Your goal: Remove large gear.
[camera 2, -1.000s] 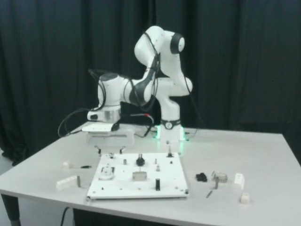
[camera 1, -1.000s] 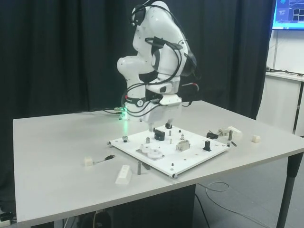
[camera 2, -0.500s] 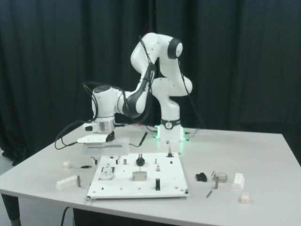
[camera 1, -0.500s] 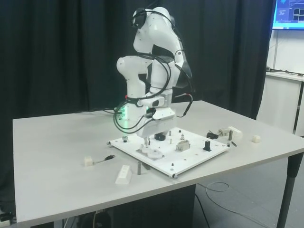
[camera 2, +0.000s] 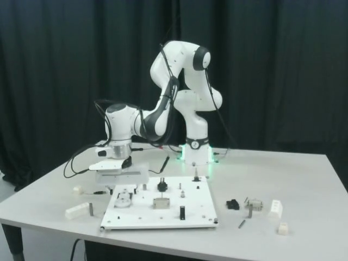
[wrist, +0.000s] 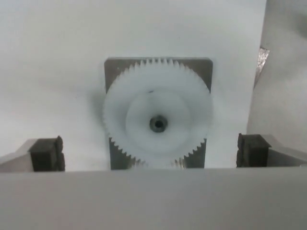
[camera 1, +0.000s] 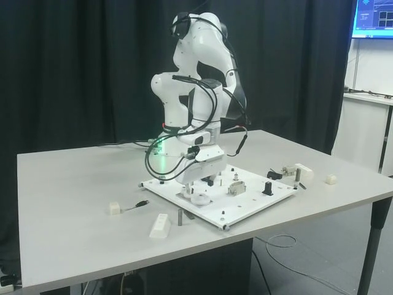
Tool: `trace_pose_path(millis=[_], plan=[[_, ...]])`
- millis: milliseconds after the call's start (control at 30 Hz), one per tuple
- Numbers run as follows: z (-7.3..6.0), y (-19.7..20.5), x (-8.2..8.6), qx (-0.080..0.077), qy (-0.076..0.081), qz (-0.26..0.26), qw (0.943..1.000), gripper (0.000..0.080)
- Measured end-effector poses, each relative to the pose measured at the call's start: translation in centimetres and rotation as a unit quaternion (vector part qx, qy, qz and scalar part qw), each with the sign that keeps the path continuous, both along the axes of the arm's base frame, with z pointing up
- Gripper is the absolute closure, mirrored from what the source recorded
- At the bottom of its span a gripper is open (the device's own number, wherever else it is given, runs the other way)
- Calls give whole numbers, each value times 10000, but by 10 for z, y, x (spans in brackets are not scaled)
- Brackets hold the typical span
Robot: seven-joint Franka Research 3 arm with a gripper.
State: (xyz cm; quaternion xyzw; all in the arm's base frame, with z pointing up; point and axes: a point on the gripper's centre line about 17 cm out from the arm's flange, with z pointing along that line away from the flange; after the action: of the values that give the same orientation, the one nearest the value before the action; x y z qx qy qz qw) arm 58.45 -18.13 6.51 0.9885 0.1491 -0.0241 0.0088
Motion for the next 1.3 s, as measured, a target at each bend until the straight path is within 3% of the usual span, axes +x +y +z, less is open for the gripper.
trace_pose_path(millis=[1300], plan=[[-26, -2, 5, 18, -72, 8, 10000, 3]])
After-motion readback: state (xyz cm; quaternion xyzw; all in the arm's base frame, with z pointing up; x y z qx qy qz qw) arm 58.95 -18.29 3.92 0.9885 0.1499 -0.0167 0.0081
